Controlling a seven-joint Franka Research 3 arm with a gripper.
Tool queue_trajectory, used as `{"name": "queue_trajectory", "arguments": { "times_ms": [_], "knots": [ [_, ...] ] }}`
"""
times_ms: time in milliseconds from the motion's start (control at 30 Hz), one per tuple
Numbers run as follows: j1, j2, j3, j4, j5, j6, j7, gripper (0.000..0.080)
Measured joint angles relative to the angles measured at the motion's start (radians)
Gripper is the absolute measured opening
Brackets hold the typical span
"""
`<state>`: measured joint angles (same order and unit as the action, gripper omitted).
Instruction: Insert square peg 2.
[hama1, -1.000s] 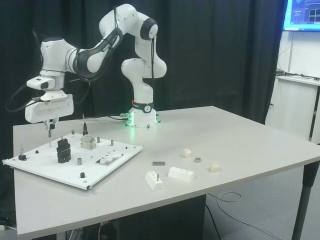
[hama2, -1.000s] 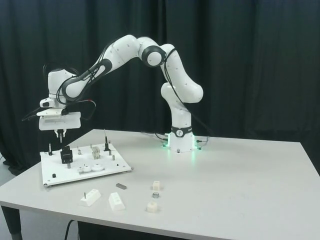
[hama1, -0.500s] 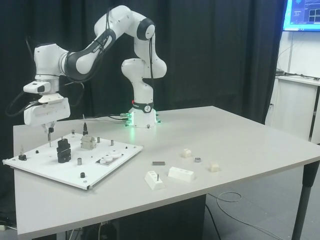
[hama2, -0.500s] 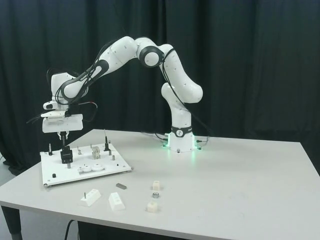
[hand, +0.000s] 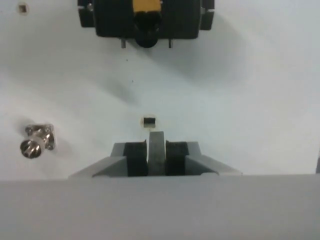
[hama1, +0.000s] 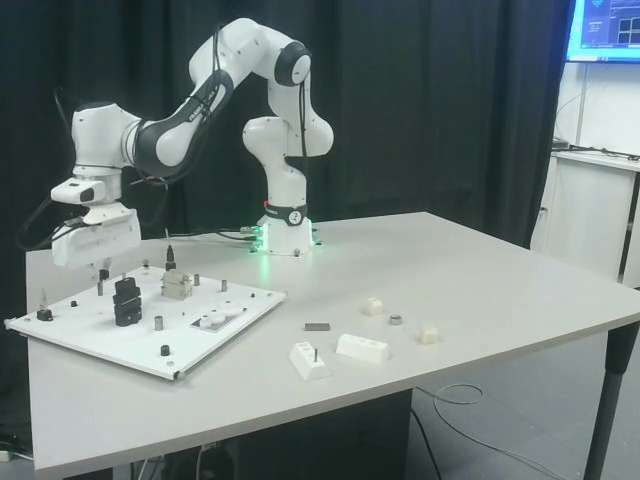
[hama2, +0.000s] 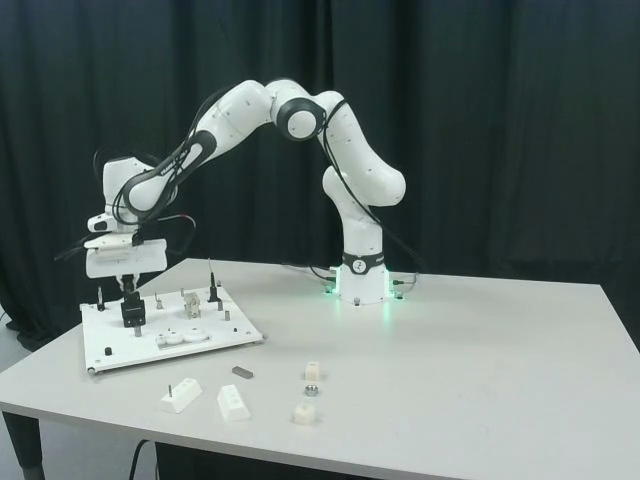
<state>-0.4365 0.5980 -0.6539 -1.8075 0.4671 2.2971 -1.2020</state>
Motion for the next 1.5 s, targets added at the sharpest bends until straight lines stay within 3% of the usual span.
{"name": "queue_trajectory", "arguments": {
  "times_ms": [933,1500],
  "knots": [
    [-0.018,0.058,0.003,0.011,0.001,0.003,-0.002,0.0075],
    [-0.022,0.097,0.006,0.038,0.035,0.0,-0.002,0.0075]
  ]
}}
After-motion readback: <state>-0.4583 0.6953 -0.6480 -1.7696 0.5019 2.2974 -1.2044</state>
